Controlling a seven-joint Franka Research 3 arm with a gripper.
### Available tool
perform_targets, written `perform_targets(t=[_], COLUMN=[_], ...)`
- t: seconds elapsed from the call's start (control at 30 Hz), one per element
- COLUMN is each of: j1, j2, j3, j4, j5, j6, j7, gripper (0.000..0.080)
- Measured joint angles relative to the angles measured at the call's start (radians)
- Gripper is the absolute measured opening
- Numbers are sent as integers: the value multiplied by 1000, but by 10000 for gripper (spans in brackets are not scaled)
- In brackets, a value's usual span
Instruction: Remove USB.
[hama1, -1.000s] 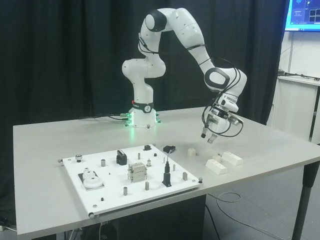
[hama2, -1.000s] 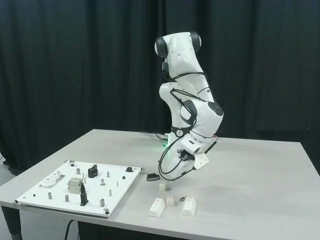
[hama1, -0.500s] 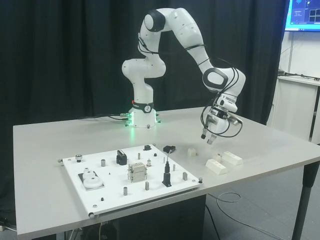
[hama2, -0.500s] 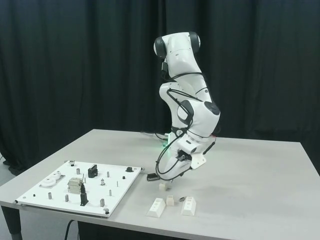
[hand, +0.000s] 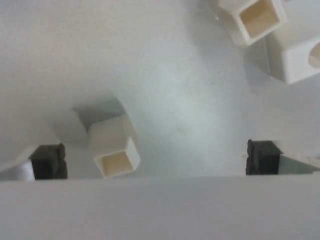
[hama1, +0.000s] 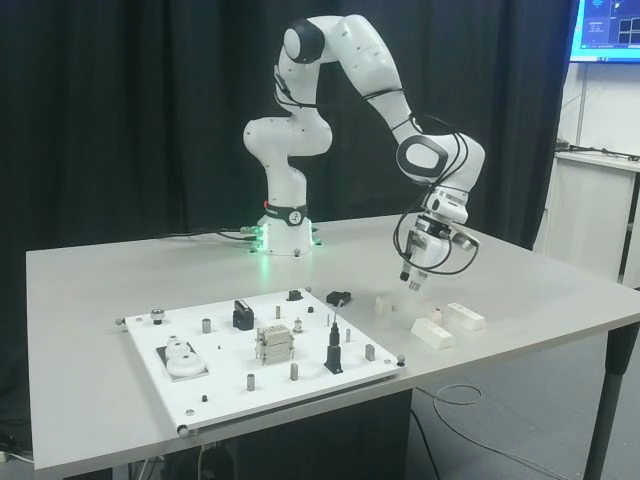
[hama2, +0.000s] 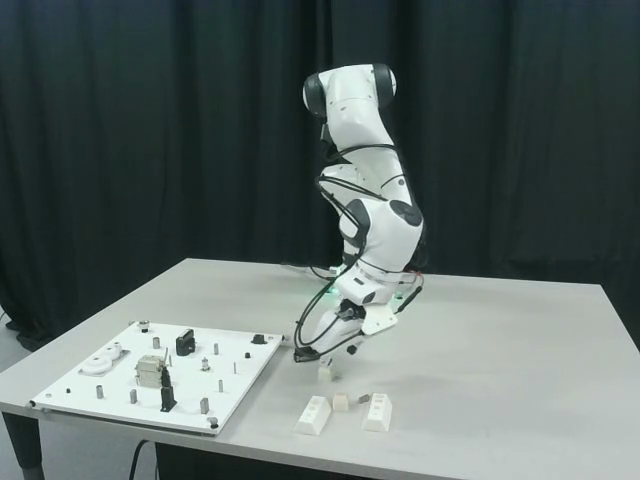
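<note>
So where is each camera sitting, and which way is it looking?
Wrist view: on the arm's wrist, looking down at the grey table and a small white hollow cube; two black fingertip pads show.
First room view: before the table, facing the whole white arm.
Second room view: off to one side, arm whole.
All share that cube.

The USB plug is a slim black piece standing upright on the white board, seated by its lower end in a small black base. It stands near the board's front edge, toward the front right corner as the first room view shows it, with a grey metal connector block to one side and a short grey peg to the other. In the second room view the USB plug rises at the board's near edge, in front of the same block. Finer detail of its shape cannot be made out.
</note>
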Motion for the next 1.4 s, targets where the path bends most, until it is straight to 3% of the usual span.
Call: perform_targets(t=[0.27, 0.53, 0.83, 1.4], j1=[-18, -28, -48, -64], j2=[6, 10, 10, 21], j3=[0, -3, -11, -76], j4=[0, 11, 65, 182], j5=[8, 5, 2, 2], j6=[20, 27, -3, -26], j7=[-6, -98, -188, -390], gripper=[800, 800, 800, 800])
